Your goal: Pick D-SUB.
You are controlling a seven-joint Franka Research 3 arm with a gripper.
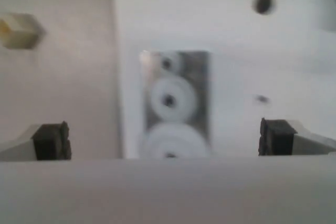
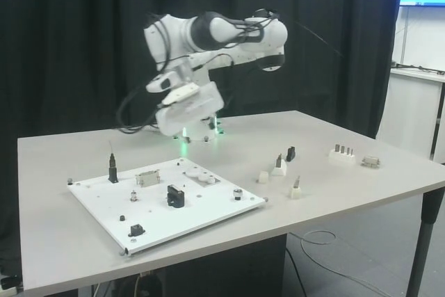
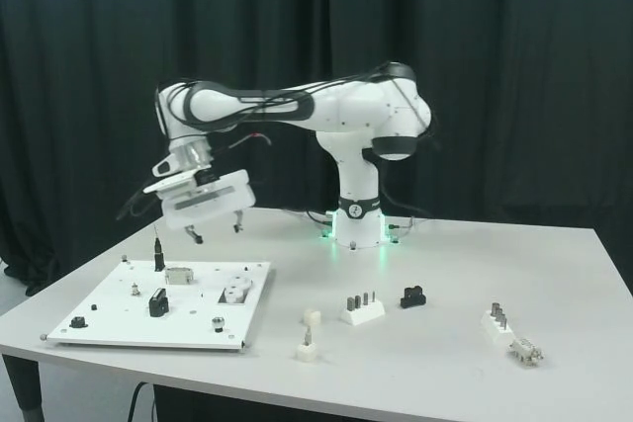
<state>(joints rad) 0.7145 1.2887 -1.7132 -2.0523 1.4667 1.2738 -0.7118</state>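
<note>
A: Where does the gripper [image 3: 216,233] stand, and how are its jaws set?

B: It hangs above the white board [image 2: 208,206], over the far part that carries the white gears [image 1: 169,99]. The jaws are spread wide, holding and touching nothing; in the wrist view both black pads [image 1: 51,141] stand well apart with the gears between them.

A: And the D-SUB [image 2: 146,178]?

B: It sits on the white board, beside the upright black probe [image 2: 112,170], on the grey desk [image 2: 334,193], below and apart from the jaws.
</note>
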